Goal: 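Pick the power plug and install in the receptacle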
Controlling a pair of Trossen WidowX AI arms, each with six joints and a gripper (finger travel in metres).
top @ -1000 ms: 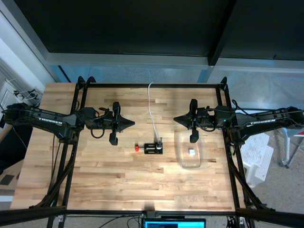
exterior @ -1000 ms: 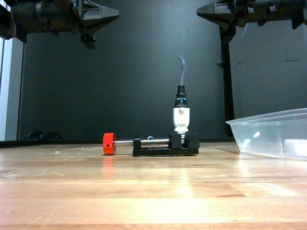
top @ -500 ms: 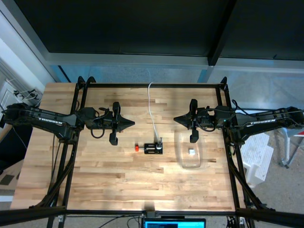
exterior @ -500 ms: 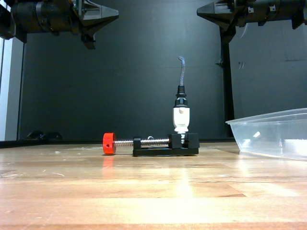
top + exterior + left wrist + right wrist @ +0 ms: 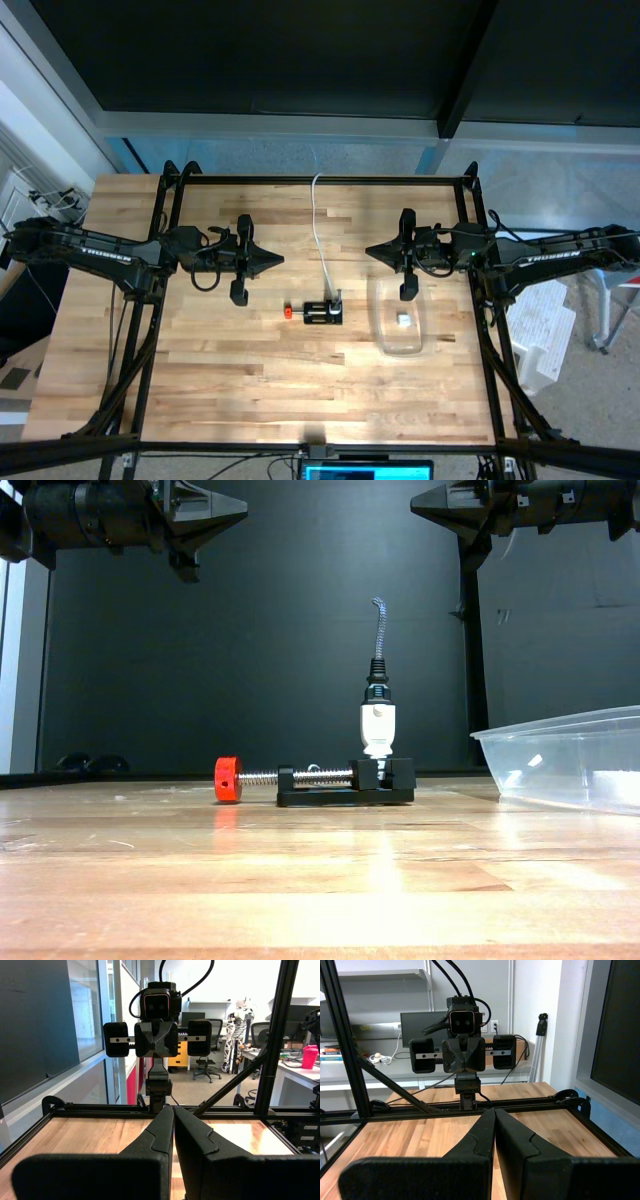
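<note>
The receptacle (image 5: 338, 298) (image 5: 377, 728) is a small white socket block standing upright in a little black vise (image 5: 322, 313) (image 5: 345, 780) with a red knob (image 5: 287, 312) (image 5: 228, 779). Its white cable (image 5: 318, 230) runs to the table's far edge. The power plug shows in no view. My left gripper (image 5: 280, 260) (image 5: 245, 502) (image 5: 173, 1109) hangs shut and empty, high above the table, left of the vise. My right gripper (image 5: 368, 250) (image 5: 413, 500) (image 5: 495, 1110) is shut and empty too, high up on the right, and the two point at each other.
A clear plastic tray (image 5: 400, 347) (image 5: 560, 750) holding a tiny white cube (image 5: 402, 320) lies right of the vise, under the right arm. A black metal frame (image 5: 320, 181) runs around the wooden table's far edge and its sides.
</note>
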